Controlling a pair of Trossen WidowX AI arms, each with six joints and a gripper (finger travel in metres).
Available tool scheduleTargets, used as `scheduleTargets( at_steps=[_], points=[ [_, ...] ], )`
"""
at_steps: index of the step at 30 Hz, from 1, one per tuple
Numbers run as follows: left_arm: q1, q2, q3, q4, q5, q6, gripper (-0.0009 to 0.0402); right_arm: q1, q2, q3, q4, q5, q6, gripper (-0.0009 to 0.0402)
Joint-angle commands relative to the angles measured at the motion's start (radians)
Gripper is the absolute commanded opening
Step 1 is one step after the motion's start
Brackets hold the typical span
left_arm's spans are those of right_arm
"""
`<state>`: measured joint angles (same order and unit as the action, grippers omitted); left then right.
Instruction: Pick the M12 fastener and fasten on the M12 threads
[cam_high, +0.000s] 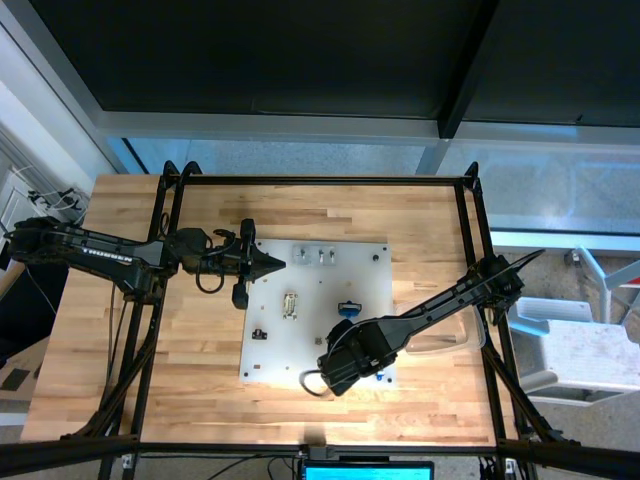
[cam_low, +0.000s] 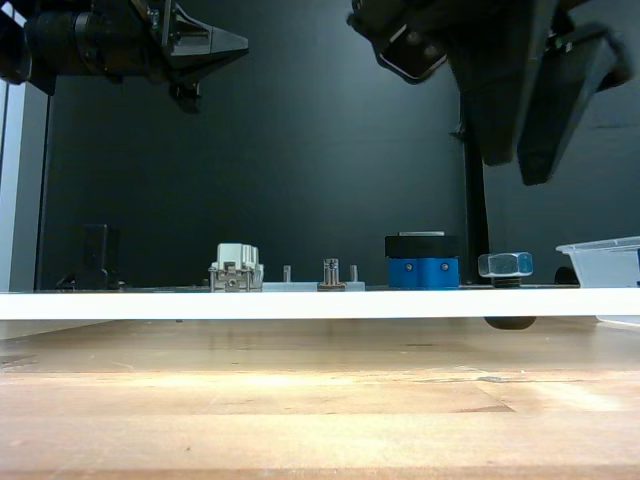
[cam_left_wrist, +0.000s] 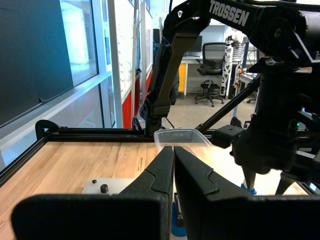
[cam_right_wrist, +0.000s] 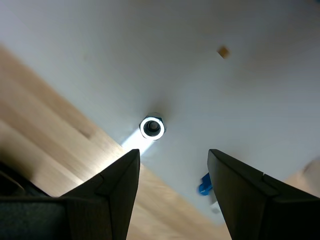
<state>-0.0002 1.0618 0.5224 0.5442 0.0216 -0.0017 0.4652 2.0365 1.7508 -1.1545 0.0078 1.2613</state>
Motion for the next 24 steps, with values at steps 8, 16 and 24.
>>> scheduleTargets(
  at_steps=[8, 16, 24],
  points=[
    [0.000, 0.000, 0.000, 0.000, 0.000, 0.000, 0.0000, 0.000, 0.002, -0.034, 0.013, 0.050, -0.499, 0.0175],
    [0.000, 0.000, 0.000, 0.000, 0.000, 0.000, 0.0000, -0.005, 0.002, -0.043, 0.047, 0.071, -0.743, 0.0040],
    [0.000, 0.000, 0.000, 0.000, 0.000, 0.000, 0.0000, -0.007, 0.005, -0.082, 0.096, 0.075, -0.824, 0.0001]
  ],
)
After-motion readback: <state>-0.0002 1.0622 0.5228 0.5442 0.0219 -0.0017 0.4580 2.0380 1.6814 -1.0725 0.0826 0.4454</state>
